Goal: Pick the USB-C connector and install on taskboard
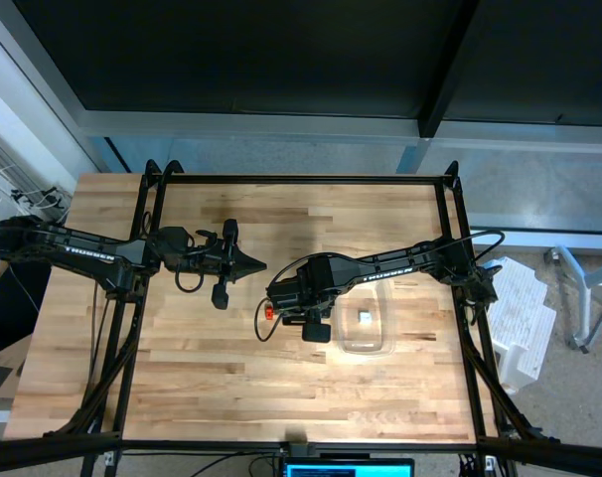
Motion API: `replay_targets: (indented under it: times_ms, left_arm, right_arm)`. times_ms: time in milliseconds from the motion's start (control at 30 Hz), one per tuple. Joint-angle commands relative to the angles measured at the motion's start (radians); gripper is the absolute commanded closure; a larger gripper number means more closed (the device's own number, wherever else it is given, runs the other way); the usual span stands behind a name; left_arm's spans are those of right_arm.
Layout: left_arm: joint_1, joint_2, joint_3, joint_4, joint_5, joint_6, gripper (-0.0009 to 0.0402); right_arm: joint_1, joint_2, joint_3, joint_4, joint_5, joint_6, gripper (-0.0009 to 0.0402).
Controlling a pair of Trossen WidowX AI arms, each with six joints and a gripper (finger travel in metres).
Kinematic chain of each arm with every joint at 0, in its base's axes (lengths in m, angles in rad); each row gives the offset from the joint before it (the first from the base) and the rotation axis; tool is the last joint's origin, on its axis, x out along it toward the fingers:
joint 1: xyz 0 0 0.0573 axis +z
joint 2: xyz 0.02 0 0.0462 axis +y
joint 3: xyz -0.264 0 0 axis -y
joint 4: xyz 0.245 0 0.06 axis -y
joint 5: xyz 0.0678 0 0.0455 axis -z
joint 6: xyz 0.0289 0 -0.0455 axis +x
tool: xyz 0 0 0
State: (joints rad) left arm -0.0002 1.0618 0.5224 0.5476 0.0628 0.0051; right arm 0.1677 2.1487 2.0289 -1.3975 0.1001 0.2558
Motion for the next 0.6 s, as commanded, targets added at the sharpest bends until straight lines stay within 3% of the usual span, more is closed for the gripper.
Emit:
replay_targets:
  times_ms: [33,600]
  left_arm:
    - [0.000,0.000,0.000,0.000,0.000,0.000,0.0393]
    - [0.000,0.000,0.000,0.000,0.000,0.000,0.0393]
  right_arm:
    - [0.000,0.000,0.000,0.000,-0.003,-0.001,0.0393]
    - [-0.004,0.002,-0.008,0.013,-0.005,-0.004,0.0393]
